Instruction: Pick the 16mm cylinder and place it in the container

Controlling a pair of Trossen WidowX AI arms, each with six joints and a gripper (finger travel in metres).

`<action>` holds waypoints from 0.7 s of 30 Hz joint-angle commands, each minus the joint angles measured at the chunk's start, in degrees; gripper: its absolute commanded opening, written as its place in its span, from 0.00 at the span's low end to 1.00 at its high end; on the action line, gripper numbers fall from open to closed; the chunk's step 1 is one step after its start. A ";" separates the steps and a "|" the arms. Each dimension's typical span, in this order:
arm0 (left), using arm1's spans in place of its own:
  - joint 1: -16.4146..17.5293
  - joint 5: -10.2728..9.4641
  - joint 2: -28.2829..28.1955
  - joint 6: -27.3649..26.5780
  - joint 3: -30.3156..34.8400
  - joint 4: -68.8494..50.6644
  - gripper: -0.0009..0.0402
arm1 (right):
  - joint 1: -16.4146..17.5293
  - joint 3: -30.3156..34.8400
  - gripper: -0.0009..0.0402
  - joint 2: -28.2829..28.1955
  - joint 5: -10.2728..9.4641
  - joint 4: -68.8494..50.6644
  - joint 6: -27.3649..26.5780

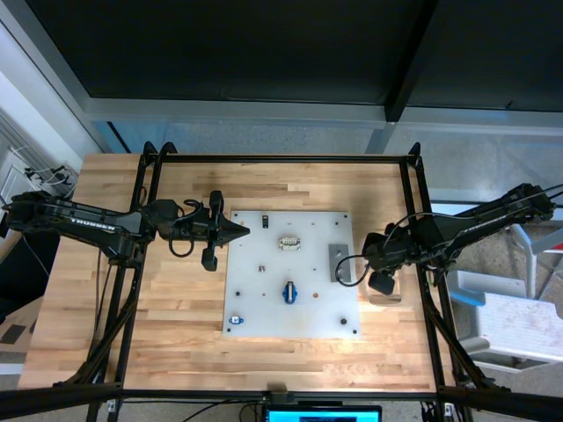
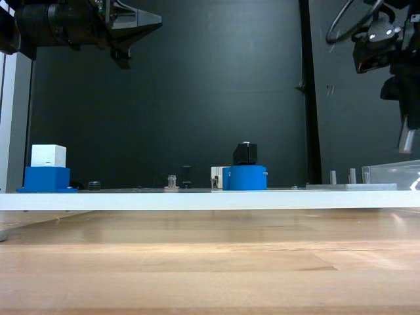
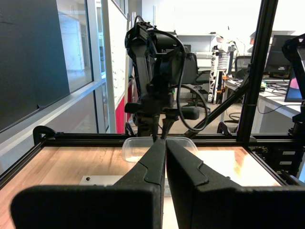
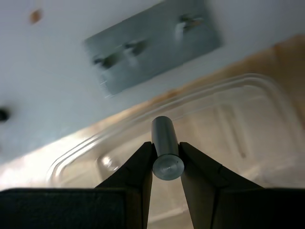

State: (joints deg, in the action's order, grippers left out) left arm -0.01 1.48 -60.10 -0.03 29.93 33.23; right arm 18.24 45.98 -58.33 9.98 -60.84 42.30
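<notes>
The metal cylinder (image 4: 166, 145) hangs upright just above the clear container (image 4: 248, 109), clenched between the two fingers (image 4: 138, 164) of the right gripper (image 4: 167, 157), its lower end pointing down into the container and not touching it. The container sits on the desk (image 1: 176, 299), just beside the white board (image 4: 57, 28). On the edge of the board nearest the container lies a grey block (image 4: 152, 45) with two small pegs standing in it. The left gripper (image 3: 165, 143) hangs in the air across the board from the container, well apart from it. Its fingers are pressed together with nothing between them.
</notes>
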 commanded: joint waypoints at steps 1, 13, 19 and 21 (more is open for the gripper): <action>0.02 0.00 -0.02 0.00 0.02 0.02 0.02 | 0.02 -1.05 0.12 0.68 1.07 -0.20 2.36; 0.02 0.00 0.00 0.00 0.02 0.02 0.02 | 0.33 -4.83 0.12 1.22 4.70 0.07 11.61; 0.00 0.00 -0.02 0.00 0.02 0.02 0.02 | 1.42 -5.92 0.12 1.22 5.07 0.24 15.30; 0.02 0.00 -0.02 0.00 0.02 0.02 0.02 | 1.92 -6.25 0.12 1.20 5.11 0.31 16.11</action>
State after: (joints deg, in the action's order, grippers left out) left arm -0.01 1.45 -60.10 -0.03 29.93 33.23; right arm 19.86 39.90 -57.06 15.16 -60.62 57.91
